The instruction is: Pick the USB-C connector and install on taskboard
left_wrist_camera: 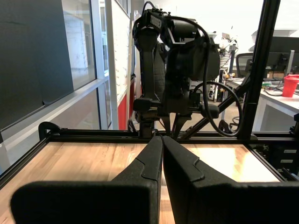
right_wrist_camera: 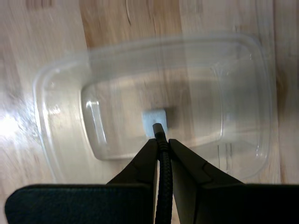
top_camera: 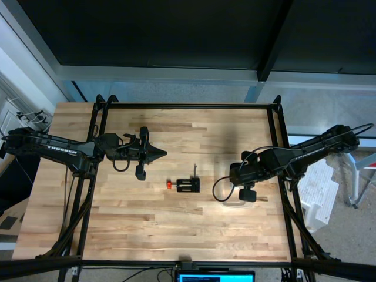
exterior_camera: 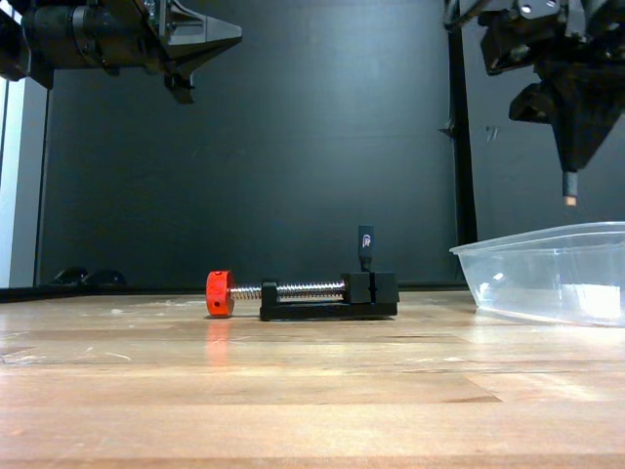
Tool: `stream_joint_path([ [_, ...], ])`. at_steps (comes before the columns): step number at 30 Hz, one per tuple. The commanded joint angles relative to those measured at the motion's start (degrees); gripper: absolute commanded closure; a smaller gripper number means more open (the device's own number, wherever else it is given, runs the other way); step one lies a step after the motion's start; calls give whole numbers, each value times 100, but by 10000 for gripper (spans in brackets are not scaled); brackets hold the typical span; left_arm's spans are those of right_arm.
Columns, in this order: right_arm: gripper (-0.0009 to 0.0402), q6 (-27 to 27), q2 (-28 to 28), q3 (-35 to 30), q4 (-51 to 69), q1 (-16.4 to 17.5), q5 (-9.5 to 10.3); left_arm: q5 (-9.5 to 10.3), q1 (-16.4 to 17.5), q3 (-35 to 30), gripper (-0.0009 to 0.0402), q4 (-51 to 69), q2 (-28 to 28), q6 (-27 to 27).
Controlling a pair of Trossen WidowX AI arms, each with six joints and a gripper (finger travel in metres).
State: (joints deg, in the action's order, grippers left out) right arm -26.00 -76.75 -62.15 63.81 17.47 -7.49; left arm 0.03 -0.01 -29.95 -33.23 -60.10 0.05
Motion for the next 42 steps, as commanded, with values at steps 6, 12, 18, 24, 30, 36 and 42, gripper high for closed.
stream_joint_path([
  [6,393,9,-400,-673,146,-109,-46,0,2,0,393,-2,-2,-2],
  [12,393,55,-968,-1235,306,-278,-46,0,2,0,393,-2,-2,-2],
  [18,393,162,-1606,-1904,356,-404,-48,0,0,0,393,-2,0,-2],
  [24,393,229,-2111,-2396,407,-457,-48,0,0,0,393,-2,-2,-2],
  [30,393,181,-2492,-2761,444,-501,-46,0,2,0,393,-2,-2,-2],
  [36,393,236,-2820,-3082,444,-551,-48,0,0,0,393,-2,-2,-2],
  [42,393,280,-3117,-3397,433,-621,-46,0,0,0,393,-2,-2,-2],
])
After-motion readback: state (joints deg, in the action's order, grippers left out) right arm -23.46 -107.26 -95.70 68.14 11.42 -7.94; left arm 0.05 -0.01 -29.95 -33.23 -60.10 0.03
